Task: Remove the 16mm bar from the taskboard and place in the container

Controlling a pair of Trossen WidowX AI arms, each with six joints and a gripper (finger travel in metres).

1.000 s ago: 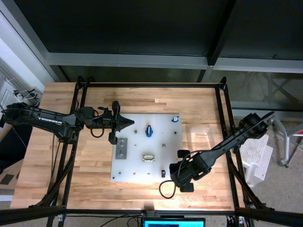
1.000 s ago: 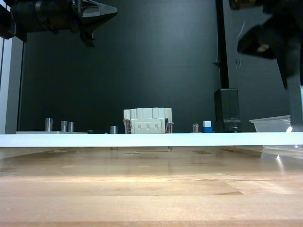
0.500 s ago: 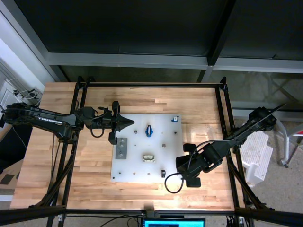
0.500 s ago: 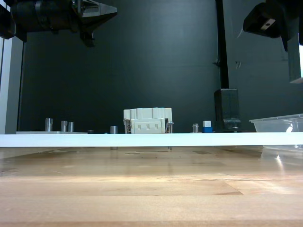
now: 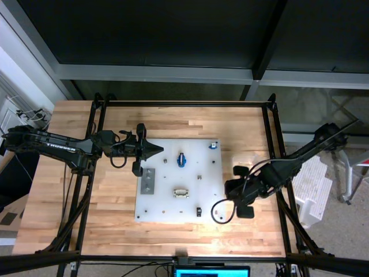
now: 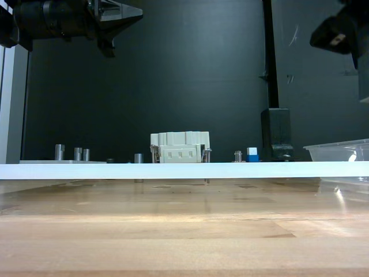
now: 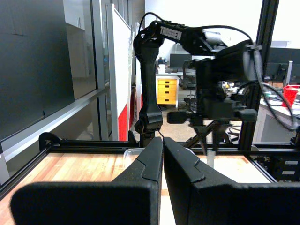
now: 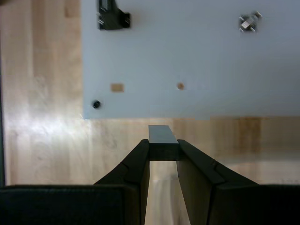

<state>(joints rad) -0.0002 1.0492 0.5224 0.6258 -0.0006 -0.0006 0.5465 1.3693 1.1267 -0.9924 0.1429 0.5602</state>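
High view: the wooden surface [image 5: 115, 219] carries the white taskboard [image 5: 196, 158], which lies just beside the right end effector [image 5: 230, 189], on its inward side. That end effector hangs above bare wood off the board's right edge. The left end effector [image 5: 154, 151] hovers over the board's far left corner, its fingers pressed together with nothing between them. The clear container [image 5: 248, 164] sits just beyond the right end effector, on its far side, and the right arm passes close beside it.

On the board, the grey block [image 5: 149, 183] lies below the left end effector. The metal connector [image 5: 181, 193] and blue knob [image 5: 181, 159] stand between the two end effectors. The small black part [image 5: 199, 212] is the nearest of these to the right one. The right end effector's fingers are clamped on the 16mm bar [image 8: 162, 135]; its grey end shows between the tips.
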